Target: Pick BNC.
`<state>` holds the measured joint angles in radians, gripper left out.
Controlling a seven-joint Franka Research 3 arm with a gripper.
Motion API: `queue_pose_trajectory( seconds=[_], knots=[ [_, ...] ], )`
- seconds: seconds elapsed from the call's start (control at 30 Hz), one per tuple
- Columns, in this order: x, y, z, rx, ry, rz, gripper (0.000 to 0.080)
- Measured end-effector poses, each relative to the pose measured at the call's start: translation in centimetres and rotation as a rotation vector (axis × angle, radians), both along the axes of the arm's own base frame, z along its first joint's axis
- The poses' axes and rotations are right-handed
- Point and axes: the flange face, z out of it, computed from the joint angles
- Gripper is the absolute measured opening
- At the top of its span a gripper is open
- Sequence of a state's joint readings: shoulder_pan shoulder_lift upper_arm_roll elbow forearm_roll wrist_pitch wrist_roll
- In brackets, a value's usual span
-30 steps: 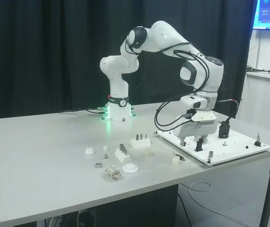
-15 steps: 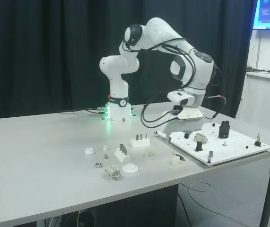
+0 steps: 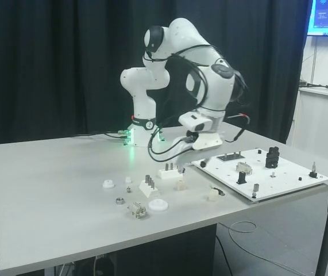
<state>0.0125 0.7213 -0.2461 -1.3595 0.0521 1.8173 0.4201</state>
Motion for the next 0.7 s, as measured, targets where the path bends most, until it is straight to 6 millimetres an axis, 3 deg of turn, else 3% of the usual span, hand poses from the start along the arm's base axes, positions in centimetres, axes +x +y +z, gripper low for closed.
queue_pose_trajectory(
  seconds=[0.7],
  knots=[
    [-3.9,-8.2,-0.1,0.029,0.017,0.094,0.0800]
  ],
)
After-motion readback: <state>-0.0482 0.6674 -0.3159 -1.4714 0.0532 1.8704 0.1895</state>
